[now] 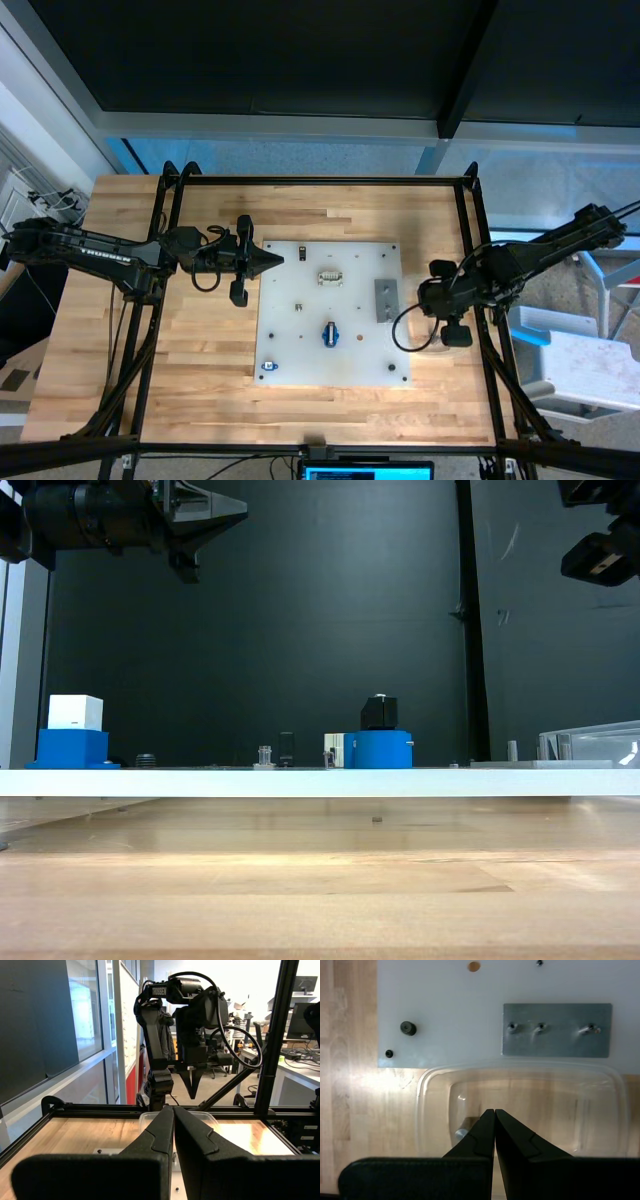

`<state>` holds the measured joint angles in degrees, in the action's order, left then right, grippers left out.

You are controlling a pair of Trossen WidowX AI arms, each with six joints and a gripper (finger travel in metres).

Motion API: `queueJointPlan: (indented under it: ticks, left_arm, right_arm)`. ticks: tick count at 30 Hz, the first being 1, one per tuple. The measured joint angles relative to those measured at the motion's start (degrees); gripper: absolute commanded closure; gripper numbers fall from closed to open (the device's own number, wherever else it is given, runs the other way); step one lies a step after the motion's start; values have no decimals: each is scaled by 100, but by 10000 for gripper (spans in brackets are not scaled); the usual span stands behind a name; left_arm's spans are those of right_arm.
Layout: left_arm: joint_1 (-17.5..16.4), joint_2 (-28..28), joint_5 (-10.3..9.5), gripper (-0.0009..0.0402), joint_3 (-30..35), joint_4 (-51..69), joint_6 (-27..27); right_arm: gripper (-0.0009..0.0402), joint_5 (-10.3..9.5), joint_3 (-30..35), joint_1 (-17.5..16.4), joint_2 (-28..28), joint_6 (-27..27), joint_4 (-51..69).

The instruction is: Pick the 16mm cylinder and place it in the taskboard

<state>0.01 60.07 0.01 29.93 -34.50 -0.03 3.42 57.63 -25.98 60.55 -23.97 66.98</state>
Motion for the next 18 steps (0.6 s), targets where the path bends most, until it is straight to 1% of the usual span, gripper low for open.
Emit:
queueJointPlan:
  ticks: [5,12,15,16,18]
  left_arm:
    - [0,0,0,393,0,-2,0]
    - [0,0,-2,393,2,-2,0]
    - [0,0,0,393,0,0,0]
    - [0,0,0,393,2,-2,-2]
    - [0,0,0,393,2,-2,0]
  right_arm:
    - [393,0,-7,-315,101,-44,11]
    - [393,2,-85,-531,221,-177,15]
    - [393,7,-179,-634,251,-356,13]
    - [392,52,-203,-669,273,-422,13]
    - [389,271,-254,-774,297,-529,-4]
